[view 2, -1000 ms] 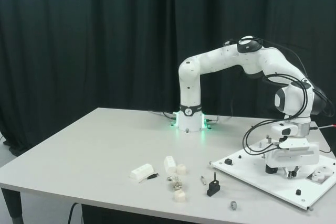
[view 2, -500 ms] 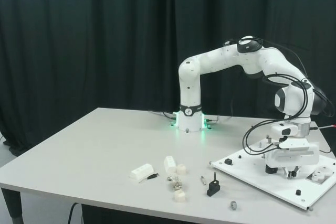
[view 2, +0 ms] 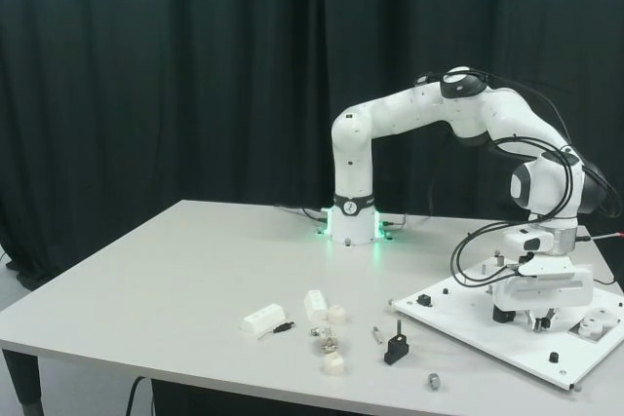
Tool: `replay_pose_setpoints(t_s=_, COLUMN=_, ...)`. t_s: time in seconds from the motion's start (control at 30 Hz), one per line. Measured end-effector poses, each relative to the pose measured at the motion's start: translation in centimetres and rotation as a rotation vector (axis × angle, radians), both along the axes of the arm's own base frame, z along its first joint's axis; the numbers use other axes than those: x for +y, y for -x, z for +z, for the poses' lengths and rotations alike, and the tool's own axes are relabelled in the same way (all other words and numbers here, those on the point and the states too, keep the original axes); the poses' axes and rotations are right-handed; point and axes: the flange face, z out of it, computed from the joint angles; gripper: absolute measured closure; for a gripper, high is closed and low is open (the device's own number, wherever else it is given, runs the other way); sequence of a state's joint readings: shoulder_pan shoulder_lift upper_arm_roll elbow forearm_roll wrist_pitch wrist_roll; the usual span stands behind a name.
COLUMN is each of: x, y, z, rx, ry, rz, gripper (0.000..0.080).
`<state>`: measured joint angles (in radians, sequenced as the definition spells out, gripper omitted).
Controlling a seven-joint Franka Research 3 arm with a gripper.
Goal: Remove round peg 4.
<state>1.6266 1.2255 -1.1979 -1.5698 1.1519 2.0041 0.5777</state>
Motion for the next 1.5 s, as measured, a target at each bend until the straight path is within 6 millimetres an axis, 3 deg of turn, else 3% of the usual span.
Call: replay_pose_setpoints(t_s=1.5, x=-0.6, y=-0.7, z=1.2, rx=0.038, ry=-0.040, rz=-0.026, gripper=0.0652)
